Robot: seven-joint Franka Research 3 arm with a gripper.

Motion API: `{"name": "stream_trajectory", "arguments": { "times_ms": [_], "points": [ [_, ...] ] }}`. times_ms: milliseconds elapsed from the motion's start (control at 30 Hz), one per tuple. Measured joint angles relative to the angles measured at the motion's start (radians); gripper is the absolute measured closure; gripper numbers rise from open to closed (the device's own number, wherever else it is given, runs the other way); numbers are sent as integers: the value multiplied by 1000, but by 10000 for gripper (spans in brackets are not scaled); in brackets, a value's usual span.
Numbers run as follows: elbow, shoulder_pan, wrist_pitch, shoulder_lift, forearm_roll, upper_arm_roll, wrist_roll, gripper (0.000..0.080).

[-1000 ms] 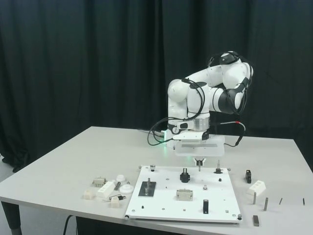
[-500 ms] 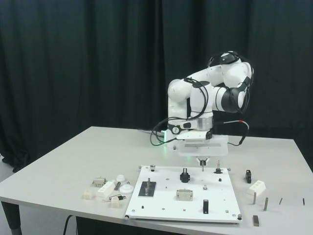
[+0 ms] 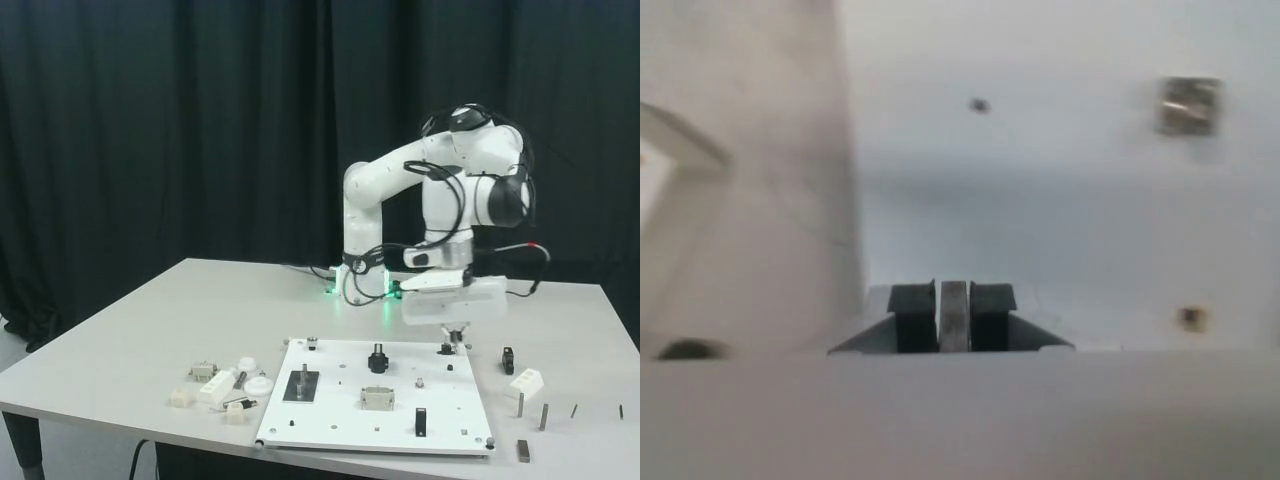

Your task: Place square peg 2.

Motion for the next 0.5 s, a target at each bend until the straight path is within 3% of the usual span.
{"name": "stream_trajectory", "arguments": {
  "times_ms": [267, 500],
  "points": [
    [95, 1, 39, 0, 6, 51, 105, 735],
    [177, 0, 111, -1, 6, 104, 196, 735]
  ]
}}
